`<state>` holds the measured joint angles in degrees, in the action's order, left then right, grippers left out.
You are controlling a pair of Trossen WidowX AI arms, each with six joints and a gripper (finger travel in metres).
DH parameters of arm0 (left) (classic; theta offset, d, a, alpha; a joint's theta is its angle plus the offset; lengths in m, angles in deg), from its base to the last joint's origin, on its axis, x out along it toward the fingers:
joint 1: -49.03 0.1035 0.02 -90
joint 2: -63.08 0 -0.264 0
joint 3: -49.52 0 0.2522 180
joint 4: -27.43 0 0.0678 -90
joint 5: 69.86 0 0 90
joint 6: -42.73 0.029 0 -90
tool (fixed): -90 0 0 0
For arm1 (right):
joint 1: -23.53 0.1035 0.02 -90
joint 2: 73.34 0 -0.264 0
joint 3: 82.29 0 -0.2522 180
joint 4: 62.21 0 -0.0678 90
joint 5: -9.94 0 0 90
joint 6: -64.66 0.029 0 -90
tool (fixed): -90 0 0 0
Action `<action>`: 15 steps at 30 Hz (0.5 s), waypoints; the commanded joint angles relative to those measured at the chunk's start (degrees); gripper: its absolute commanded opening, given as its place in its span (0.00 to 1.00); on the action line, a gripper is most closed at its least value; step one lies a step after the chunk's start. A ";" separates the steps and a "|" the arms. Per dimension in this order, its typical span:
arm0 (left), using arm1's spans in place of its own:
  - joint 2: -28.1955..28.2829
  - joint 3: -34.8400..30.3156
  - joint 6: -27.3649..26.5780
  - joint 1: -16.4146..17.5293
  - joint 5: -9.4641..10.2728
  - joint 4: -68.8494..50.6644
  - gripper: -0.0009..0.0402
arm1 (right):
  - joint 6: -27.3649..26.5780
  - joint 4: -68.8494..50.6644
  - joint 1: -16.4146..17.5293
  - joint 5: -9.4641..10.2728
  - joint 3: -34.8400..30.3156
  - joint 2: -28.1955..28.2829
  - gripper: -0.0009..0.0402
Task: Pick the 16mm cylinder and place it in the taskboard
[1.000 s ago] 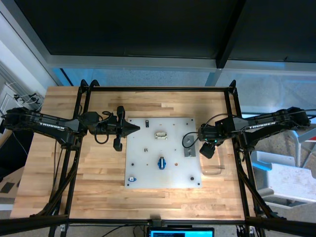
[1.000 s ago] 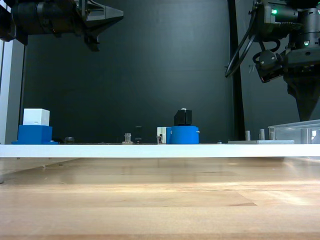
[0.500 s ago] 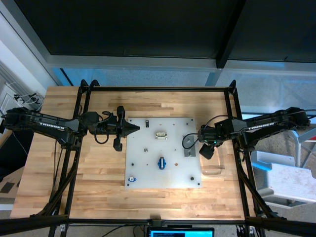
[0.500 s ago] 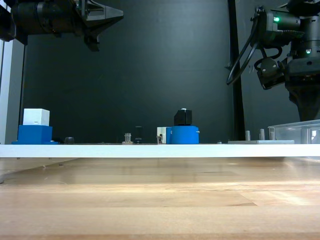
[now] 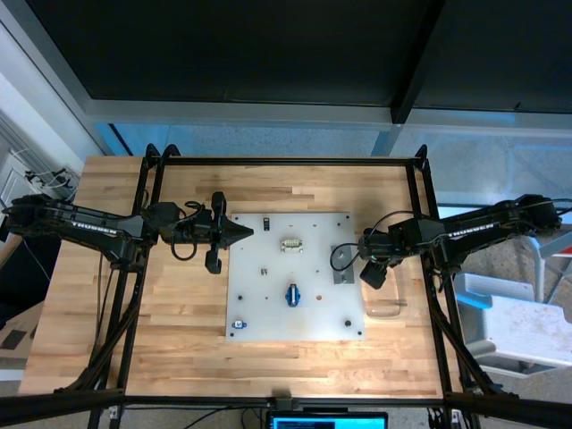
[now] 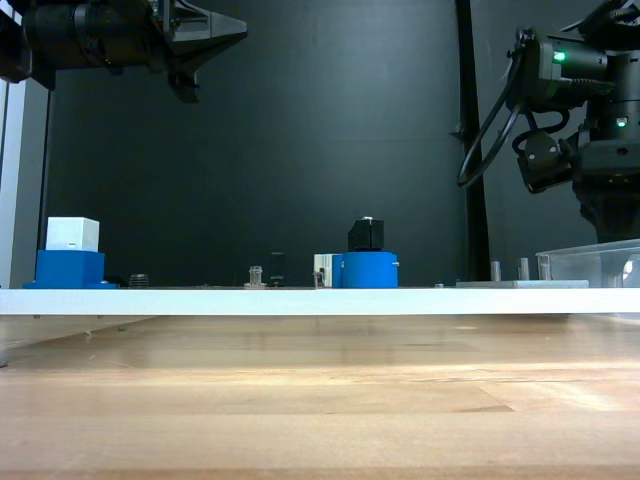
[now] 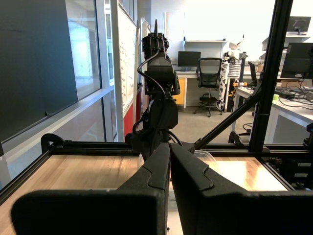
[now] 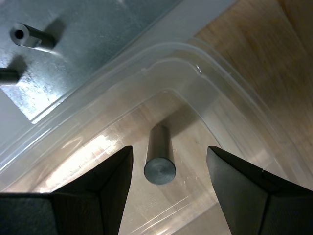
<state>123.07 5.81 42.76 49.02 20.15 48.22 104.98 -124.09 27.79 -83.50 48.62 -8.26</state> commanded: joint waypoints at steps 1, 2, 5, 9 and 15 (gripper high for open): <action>0.02 0.00 0.02 0.00 0.00 0.00 0.02 | -0.11 0.00 0.02 0.00 0.04 -0.02 0.53; 0.02 0.00 0.00 0.02 0.00 0.00 0.02 | -0.11 0.00 0.02 0.02 0.09 -0.02 0.53; 0.02 0.00 0.02 0.00 0.00 0.00 0.02 | -0.11 -0.02 0.02 -0.02 0.17 -0.02 0.53; 0.02 0.00 0.00 0.00 0.00 0.00 0.02 | -0.11 0.00 0.02 0.00 0.20 -0.02 0.50; 0.02 0.00 0.02 0.02 0.00 0.00 0.02 | -0.11 0.00 0.02 0.00 0.20 -0.02 0.42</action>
<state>123.07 5.83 42.76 49.02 20.17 48.20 104.87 -124.09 27.79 -83.50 48.82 -8.31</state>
